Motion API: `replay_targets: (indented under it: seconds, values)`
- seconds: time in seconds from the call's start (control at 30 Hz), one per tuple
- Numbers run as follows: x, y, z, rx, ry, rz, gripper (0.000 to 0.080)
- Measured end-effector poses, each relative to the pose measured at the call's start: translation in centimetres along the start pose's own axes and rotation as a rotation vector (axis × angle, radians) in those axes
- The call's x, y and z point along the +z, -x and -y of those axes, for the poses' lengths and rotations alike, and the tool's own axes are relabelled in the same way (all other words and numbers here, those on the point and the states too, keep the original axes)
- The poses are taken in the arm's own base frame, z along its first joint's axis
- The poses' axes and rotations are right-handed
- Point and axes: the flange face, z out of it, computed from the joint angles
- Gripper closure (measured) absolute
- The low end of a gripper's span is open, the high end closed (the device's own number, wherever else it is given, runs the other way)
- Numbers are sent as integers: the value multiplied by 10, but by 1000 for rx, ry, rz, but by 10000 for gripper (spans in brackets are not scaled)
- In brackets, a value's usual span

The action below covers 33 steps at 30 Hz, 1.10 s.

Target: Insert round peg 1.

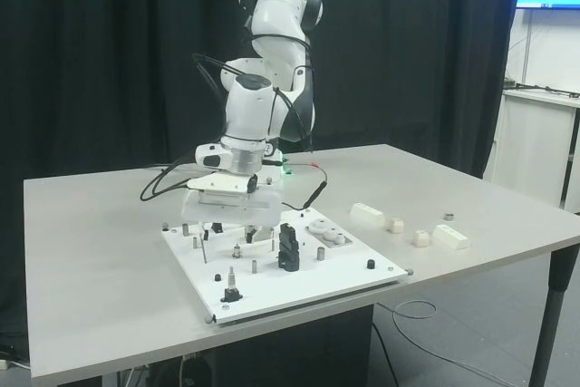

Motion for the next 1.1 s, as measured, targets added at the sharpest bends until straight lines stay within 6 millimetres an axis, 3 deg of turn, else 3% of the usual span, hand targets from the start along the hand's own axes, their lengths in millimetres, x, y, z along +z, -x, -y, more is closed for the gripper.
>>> replay_targets:
  seconds: [1.1]
  values:
    - [2,-5,5,-190,35,-10,3]
